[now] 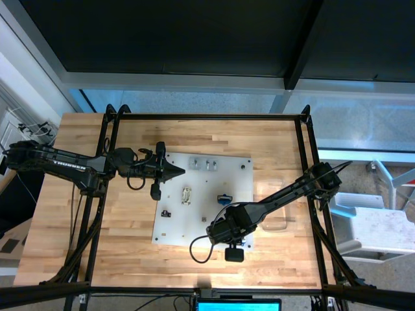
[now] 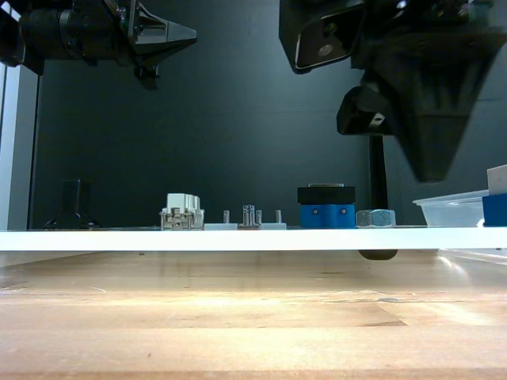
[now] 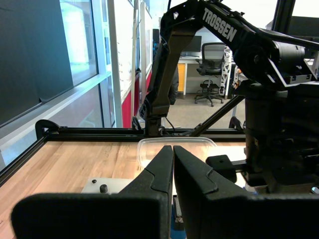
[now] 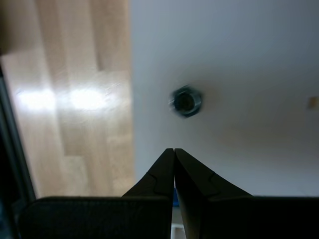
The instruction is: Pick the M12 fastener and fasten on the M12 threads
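The small silver M12 nut [image 4: 186, 101] sits low on the white board [image 4: 249, 59], just ahead of my right gripper's [image 4: 174, 150] tips. In the low view the nut [image 2: 376, 218] rests at board level near the right edge. No ribs show under it and its centre is dark, so it appears to be on its stud. My right gripper [image 2: 432, 170] hangs shut and empty well above it. In the high view the right arm [image 1: 227, 230] covers that spot. My left gripper [image 1: 180, 172] is shut and held high over the board's far left.
A blue-and-black part [image 2: 325, 207] stands just left of the nut, with a black post [image 2: 379, 178] behind it. A clear container [image 2: 451, 210] lies to the right of the board. A pale connector [image 2: 181, 214] and small silver posts [image 2: 250, 215] stand mid-board.
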{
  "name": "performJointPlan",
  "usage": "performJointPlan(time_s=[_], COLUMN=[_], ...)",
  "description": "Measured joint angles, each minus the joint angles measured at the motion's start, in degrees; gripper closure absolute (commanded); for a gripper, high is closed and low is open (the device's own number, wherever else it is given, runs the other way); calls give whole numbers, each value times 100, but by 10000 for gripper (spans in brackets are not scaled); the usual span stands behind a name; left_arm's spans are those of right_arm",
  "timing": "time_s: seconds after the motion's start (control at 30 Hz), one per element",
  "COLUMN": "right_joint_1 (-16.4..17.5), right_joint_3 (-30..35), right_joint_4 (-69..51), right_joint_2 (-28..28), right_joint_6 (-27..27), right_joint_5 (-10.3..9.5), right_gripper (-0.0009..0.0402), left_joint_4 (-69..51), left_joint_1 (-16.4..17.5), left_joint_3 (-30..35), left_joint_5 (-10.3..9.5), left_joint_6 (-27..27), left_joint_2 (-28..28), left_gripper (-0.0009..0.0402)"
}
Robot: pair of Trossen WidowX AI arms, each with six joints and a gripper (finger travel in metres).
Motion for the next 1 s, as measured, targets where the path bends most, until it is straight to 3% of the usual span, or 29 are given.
performJointPlan(time_s=[0.17, 1.0], right_joint_1=[0, -11], right_joint_3=[0, 0], right_joint_4=[0, 20], right_joint_2=[0, 0], right_joint_6=[31, 37], right_joint_5=[83, 63], right_gripper=[393, 393], left_joint_4=[2, 0], left_joint_1=[0, 0], left_joint_3=[0, 0], left_joint_5=[0, 2], left_joint_6=[0, 2], left_joint_2=[0, 0], left_gripper=[393, 393])
